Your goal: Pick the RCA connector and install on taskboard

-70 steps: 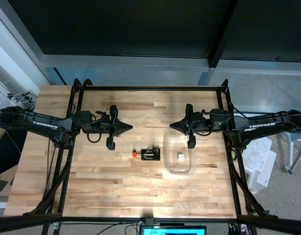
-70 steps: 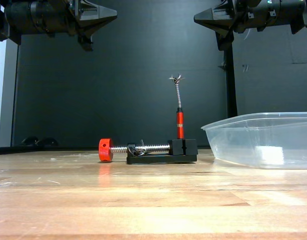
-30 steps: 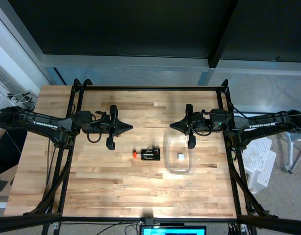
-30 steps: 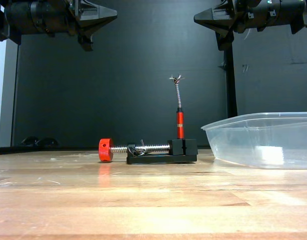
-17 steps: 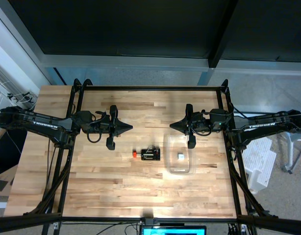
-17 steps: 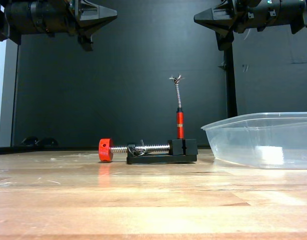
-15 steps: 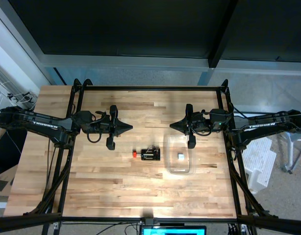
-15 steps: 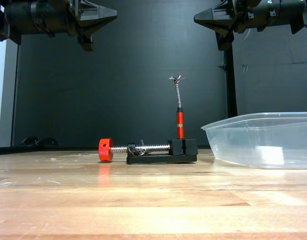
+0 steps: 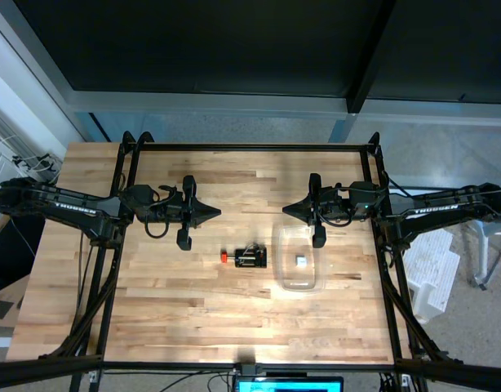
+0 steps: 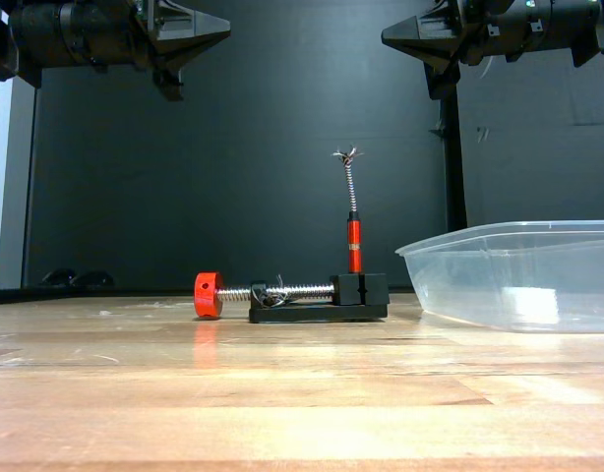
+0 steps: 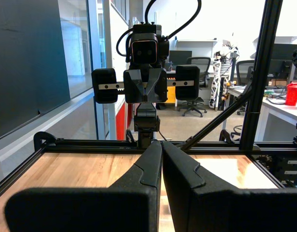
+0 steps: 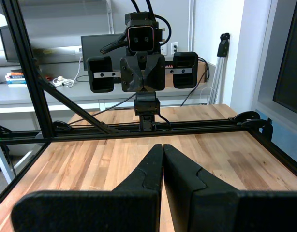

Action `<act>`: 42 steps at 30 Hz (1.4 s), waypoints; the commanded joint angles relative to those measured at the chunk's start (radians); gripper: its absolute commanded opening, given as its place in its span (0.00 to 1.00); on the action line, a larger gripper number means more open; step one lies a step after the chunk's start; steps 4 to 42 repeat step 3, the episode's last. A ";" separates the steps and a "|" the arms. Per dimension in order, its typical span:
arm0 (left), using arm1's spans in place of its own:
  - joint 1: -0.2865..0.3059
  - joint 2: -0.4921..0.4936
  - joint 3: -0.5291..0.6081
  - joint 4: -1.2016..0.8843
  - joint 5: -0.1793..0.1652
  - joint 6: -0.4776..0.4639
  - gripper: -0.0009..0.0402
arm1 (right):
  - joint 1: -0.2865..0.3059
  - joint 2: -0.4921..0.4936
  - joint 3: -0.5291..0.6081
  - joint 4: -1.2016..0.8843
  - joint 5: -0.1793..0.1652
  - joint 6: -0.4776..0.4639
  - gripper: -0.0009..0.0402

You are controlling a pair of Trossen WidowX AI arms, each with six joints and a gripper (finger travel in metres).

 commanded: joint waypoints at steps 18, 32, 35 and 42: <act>0.000 0.000 0.000 0.000 0.000 0.000 0.02 | 0.000 0.000 0.000 0.000 0.000 0.000 0.02; 0.000 0.000 0.000 0.000 0.000 0.000 0.02 | 0.000 0.000 0.000 0.000 0.000 0.000 0.02; 0.000 0.000 0.000 0.000 0.000 0.000 0.02 | 0.000 0.000 0.000 0.000 0.000 0.000 0.02; 0.000 0.000 0.000 0.000 0.000 0.000 0.02 | 0.000 0.000 0.000 0.000 0.000 0.000 0.02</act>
